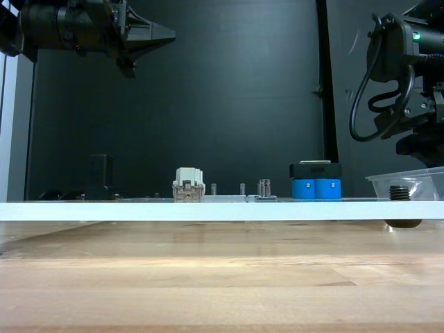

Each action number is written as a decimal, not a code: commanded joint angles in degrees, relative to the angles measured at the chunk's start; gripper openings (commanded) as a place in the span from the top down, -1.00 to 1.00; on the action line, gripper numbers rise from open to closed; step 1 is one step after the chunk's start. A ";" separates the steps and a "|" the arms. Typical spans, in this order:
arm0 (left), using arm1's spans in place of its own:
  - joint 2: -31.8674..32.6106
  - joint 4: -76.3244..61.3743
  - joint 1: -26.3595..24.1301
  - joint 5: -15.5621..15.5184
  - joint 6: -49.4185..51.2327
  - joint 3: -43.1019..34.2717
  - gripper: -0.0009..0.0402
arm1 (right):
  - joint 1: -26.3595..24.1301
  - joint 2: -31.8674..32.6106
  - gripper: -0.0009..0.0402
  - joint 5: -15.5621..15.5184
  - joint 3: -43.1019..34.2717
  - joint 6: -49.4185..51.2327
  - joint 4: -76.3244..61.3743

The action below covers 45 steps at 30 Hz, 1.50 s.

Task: Unfasten the M12 nut and place it in the container

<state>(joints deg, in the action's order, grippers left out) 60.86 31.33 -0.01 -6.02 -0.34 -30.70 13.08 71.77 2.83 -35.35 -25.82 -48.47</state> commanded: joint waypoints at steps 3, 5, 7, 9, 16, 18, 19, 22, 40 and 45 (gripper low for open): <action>0.00 0.02 0.00 0.00 -0.02 -0.02 0.96 | 0.02 -0.04 -0.30 0.07 -0.63 -0.74 -0.26; 0.00 0.02 0.02 0.00 -0.02 -0.02 0.96 | 0.04 -0.04 -0.46 0.02 -1.20 -0.72 -1.66; 0.00 0.02 0.00 0.00 -0.02 -0.02 0.96 | 0.02 -0.09 -0.59 0.17 -2.21 -0.74 -3.39; 0.00 0.02 0.00 0.00 -0.02 -0.02 0.96 | 0.00 -0.72 -0.68 0.15 -3.50 -0.87 -4.57; 0.00 0.02 0.02 0.00 -0.02 -0.02 0.96 | -0.28 -4.00 -0.68 3.67 -11.04 -0.96 -9.60; 0.00 0.04 0.00 0.00 -0.02 -0.02 0.96 | -0.37 -5.29 -0.62 4.83 -13.11 -0.96 -9.97; 0.00 0.02 0.00 0.00 -0.02 -0.02 0.96 | -0.37 -5.99 -0.59 5.25 -14.08 -0.94 -9.97; 0.00 0.02 0.00 0.00 -0.02 -0.02 0.96 | -0.63 -8.35 -0.47 9.05 -15.98 -0.68 -7.54; 0.00 0.02 0.00 0.00 -0.02 0.00 0.96 | -14.34 -16.26 0.85 -3.45 -5.88 20.96 46.66; 0.00 0.04 0.00 0.00 -0.02 -0.02 0.96 | -15.85 -16.26 0.90 -3.87 -1.36 22.86 61.35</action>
<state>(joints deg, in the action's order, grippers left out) 60.86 31.35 -0.01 -6.04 -0.34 -30.70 -2.72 55.46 -1.21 -37.87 -3.16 9.39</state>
